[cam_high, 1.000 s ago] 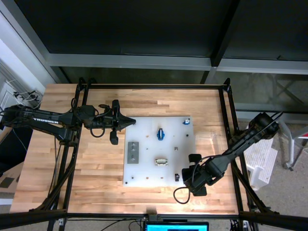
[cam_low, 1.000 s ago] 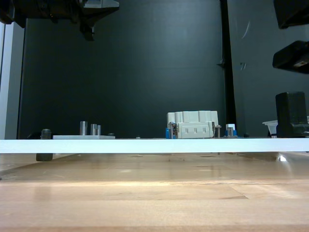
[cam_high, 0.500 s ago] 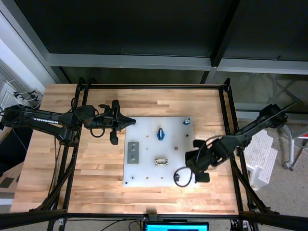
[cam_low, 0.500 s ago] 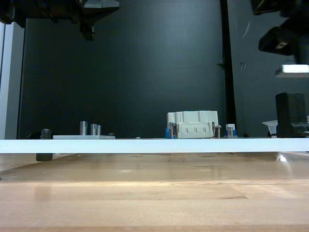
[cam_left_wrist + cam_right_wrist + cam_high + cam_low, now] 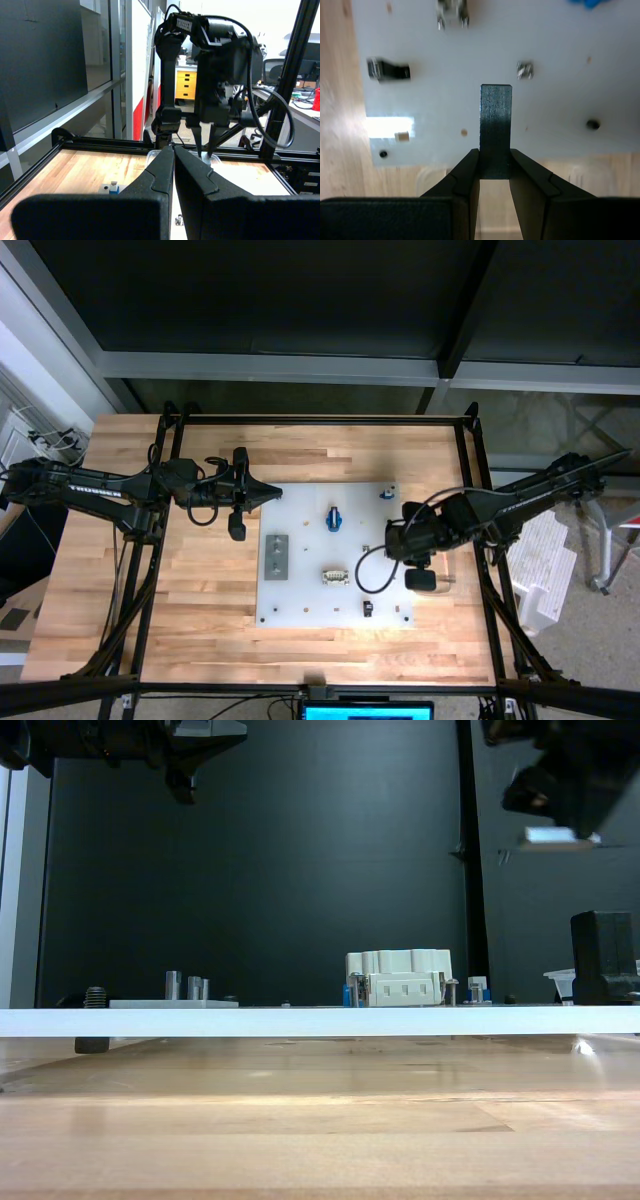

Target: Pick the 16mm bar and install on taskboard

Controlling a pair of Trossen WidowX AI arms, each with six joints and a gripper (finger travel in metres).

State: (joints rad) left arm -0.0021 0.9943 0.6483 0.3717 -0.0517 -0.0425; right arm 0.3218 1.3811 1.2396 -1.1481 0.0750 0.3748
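The 16mm bar (image 5: 495, 131) is a dark rectangular piece standing out from between the fingers (image 5: 466, 175) of my right gripper (image 5: 495, 154), which is shut on it. It hangs in the air over the white taskboard (image 5: 300, 570), near the board's right edge. In the high view the right gripper (image 5: 393, 540) is there; the low view shows it raised (image 5: 555, 780). My left gripper (image 5: 274, 494) is shut with nothing in it, hovering high off the board's far left corner (image 5: 173, 148). The grey seat block (image 5: 275, 558) lies on the board's left part.
On the board are a blue knob (image 5: 333, 518), a beige connector (image 5: 335, 578), a small black part (image 5: 367, 607) and short pegs (image 5: 188, 987). A black frame (image 5: 470, 490) surrounds the table. A black block (image 5: 603, 958) stands at the right in the low view.
My right arm has swung from the board's near right corner toward the far side and risen, carrying the bar. The left arm has not moved.
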